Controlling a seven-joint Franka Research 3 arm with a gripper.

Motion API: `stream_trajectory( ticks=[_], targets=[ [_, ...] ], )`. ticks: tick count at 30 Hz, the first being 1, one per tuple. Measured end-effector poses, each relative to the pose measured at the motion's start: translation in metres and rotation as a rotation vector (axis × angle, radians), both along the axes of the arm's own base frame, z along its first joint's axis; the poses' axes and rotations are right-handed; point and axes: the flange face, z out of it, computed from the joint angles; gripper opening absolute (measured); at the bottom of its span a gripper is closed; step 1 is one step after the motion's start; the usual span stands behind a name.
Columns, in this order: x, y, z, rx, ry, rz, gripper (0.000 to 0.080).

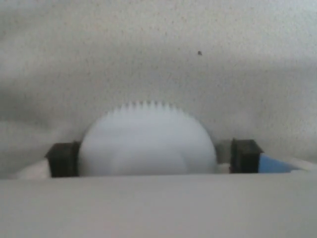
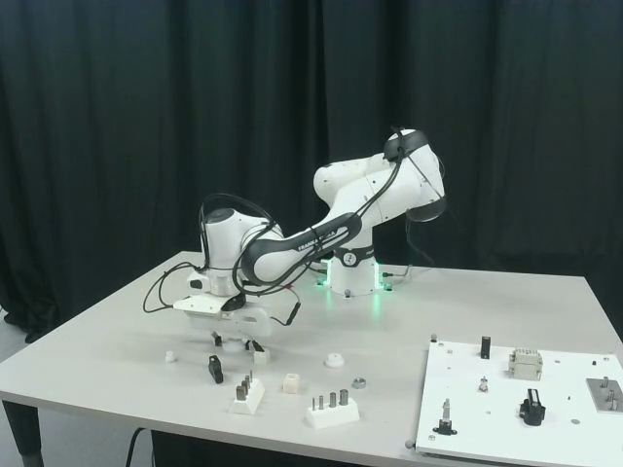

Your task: Pick large gear.

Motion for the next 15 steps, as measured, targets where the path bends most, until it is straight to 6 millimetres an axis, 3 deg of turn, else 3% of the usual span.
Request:
stream_trajectory(
  ticks=[5,6,15],
  targets=[
    [-0.0001,-0.0001,0.0,0.0,0.0,0.0,0.069],
    [-0.0001,-0.0001,0.0,0.0,0.0,0.0,0.0596],
    [0.0035,0.0011,0.0021,0.001,-0.004,0.006,0.0596]
  ],
)
